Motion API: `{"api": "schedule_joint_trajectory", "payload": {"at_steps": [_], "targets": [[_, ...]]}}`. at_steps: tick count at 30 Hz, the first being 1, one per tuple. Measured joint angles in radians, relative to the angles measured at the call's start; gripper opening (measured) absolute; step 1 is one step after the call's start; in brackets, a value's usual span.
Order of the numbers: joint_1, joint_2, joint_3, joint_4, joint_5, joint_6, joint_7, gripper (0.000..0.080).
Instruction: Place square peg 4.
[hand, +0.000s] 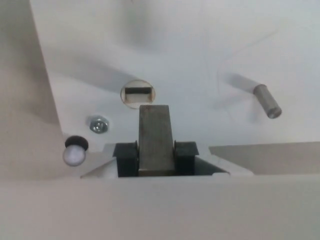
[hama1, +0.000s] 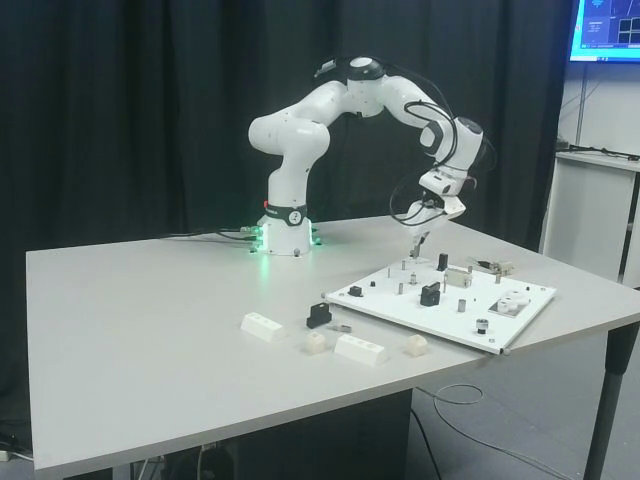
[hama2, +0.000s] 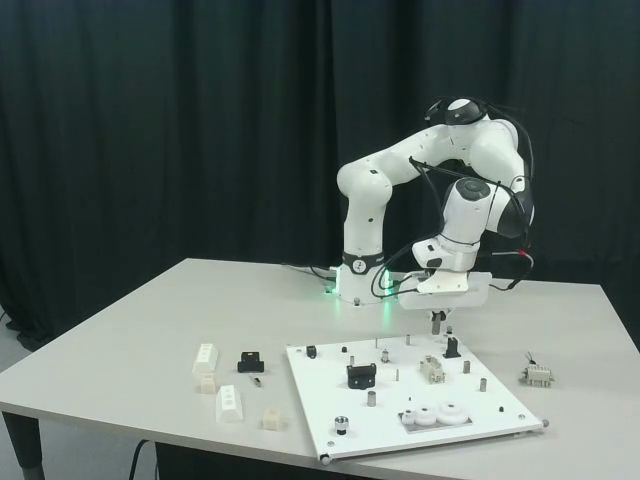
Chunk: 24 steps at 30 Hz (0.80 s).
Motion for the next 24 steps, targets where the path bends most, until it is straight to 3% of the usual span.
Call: {"api": "schedule_joint_trajectory", "payload": {"at_steps": [24], "targets": [[0.003,0.000,-0.009,0.008,-0.004,-0.002,0.000,0.0151]]}}
